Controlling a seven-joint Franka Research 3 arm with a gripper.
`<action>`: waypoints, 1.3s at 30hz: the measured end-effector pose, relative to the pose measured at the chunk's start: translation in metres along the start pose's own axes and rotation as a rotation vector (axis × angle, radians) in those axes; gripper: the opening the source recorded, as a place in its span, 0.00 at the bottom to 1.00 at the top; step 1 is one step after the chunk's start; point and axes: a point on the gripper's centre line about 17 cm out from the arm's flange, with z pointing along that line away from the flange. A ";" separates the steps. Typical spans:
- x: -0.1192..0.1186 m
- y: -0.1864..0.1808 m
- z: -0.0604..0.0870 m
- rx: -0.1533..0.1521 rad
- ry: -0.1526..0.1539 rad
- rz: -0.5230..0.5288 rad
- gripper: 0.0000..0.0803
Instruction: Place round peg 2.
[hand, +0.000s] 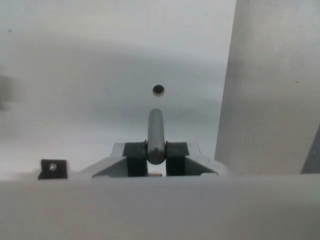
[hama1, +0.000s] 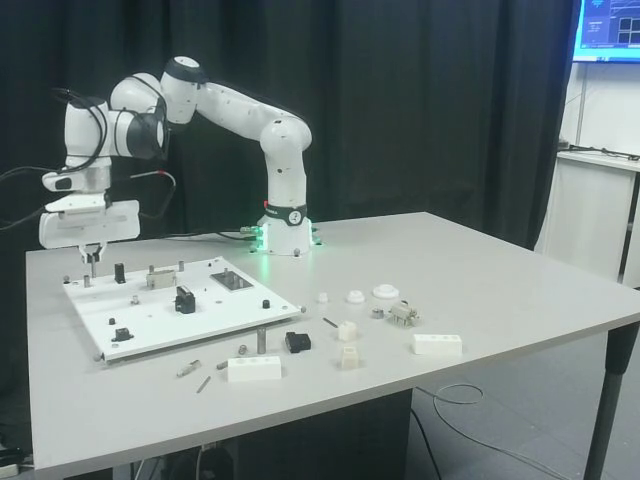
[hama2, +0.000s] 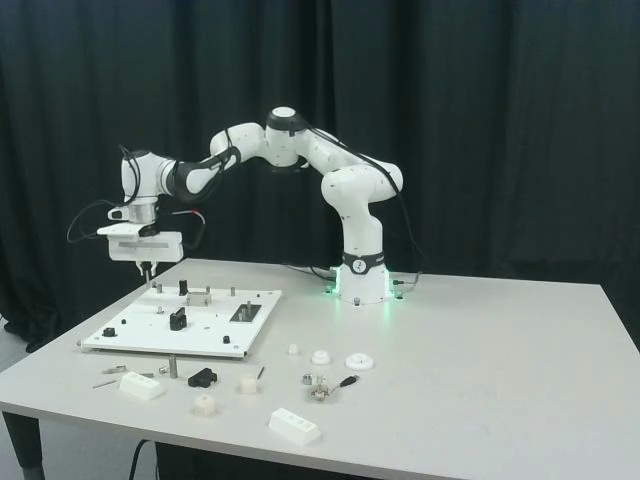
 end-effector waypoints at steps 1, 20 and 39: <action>0.000 0.000 -0.002 0.000 0.000 0.001 0.09; 0.004 0.000 -0.012 -0.006 0.000 0.002 0.09; 0.013 -0.002 -0.012 -0.003 0.022 -0.002 0.09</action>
